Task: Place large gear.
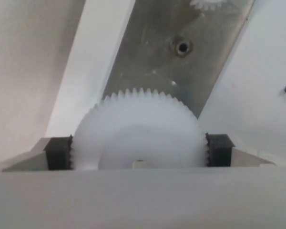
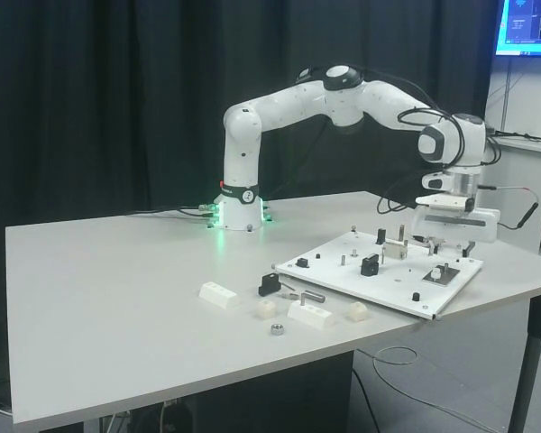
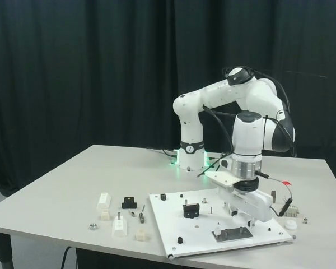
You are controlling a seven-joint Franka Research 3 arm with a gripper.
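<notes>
The board (image 2: 343,271) lies on the table (image 2: 117,289) in front of the arm's base (image 2: 239,212). The gear (image 1: 138,136) hangs between the jaws above the metal plate (image 1: 181,67) on that board. Loose small parts (image 2: 279,311) lie on the table beside the board.

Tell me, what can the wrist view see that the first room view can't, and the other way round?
Only the wrist view shows the white large gear, its teeth clamped between the gripper's black pads, above a grey metal plate with a hole.

Only the first room view shows the whole white arm, the grey table and loose parts such as a white block and a nut.

Both show the white board.
</notes>
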